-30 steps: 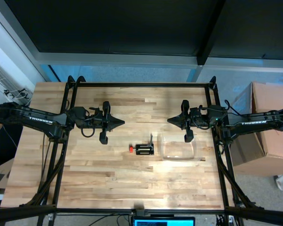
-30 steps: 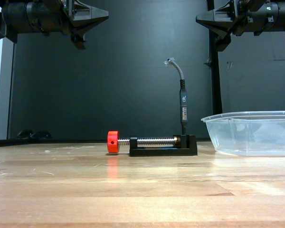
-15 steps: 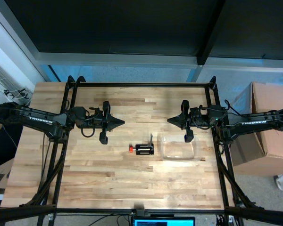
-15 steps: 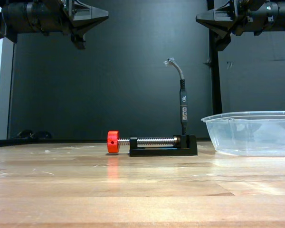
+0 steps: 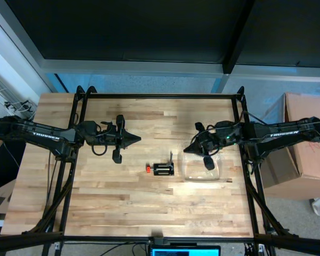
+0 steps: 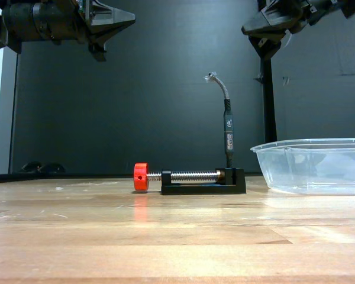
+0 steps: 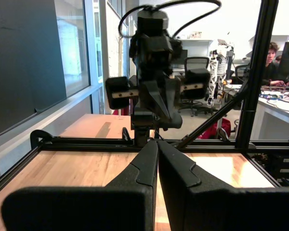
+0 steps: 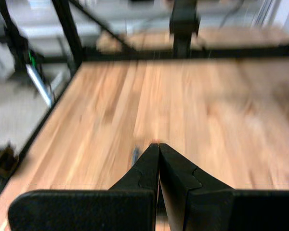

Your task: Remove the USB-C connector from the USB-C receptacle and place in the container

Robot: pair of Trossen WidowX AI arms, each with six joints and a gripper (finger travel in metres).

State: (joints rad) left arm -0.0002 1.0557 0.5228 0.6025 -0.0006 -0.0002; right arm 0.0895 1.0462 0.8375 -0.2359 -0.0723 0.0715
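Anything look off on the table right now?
Only the plug has a cable stub bent over at its top; it stands upright, seated in the clamp. Left tool and right tool hang shut, high above the table.

- Pale wooden plank surface (image 5: 122, 202): smooth, with a satin sheen and faint reflections
- Clear plastic container (image 5: 202, 180): glossy, see-through walls
- Black clamp block (image 6: 204, 188): matt, with a bright metal threaded screw (image 6: 189, 176) and a round red plastic knob (image 6: 141, 176)
- Black USB-C connector (image 6: 229, 133): dull shell, silvery braided cable stub (image 6: 223, 89)
- Above the surface, the left pincer (image 5: 138, 138) and right pincer (image 5: 185, 150): matt black plastic
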